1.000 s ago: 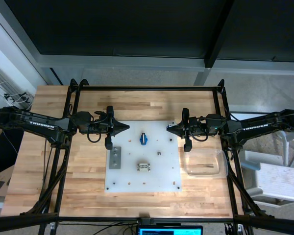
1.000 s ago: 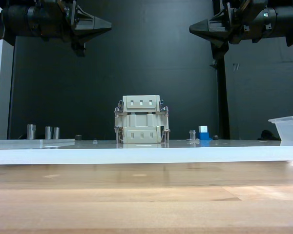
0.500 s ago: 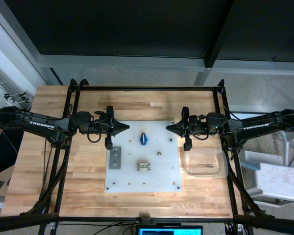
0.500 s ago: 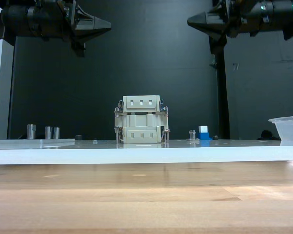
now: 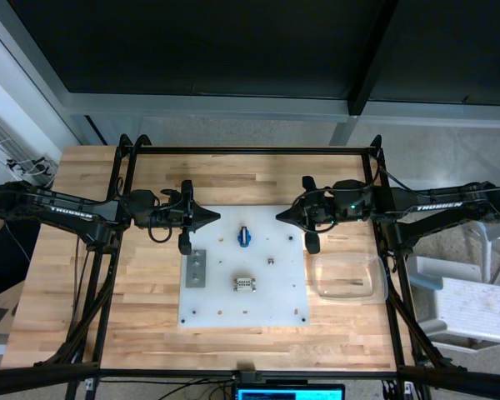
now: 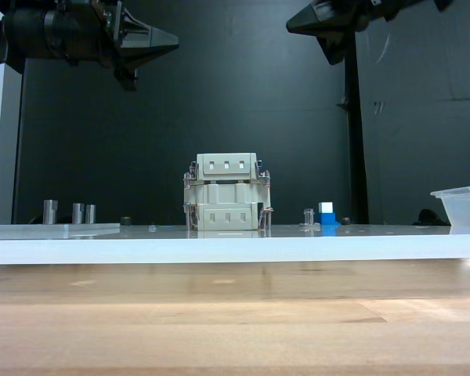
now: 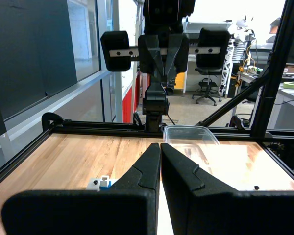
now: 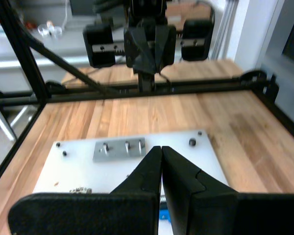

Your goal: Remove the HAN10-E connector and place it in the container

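The HAN10-E connector is a small beige block standing on the white board, toward its near edge; the low view shows the connector as a stacked latched housing. The clear container sits on the wood just right of the board and is also seen at table height. My left gripper hovers shut, high over the board's far left corner. My right gripper is shut too, high over the board's far right part. Neither touches the connector.
A blue upright piece stands at the board's far middle. A grey metal plate with pegs lies on the board's left side. A small post stands right of centre. A black frame borders the table.
The right gripper has moved left over the board and risen, tilting its nose down. The left arm, the connector and the container have not moved.
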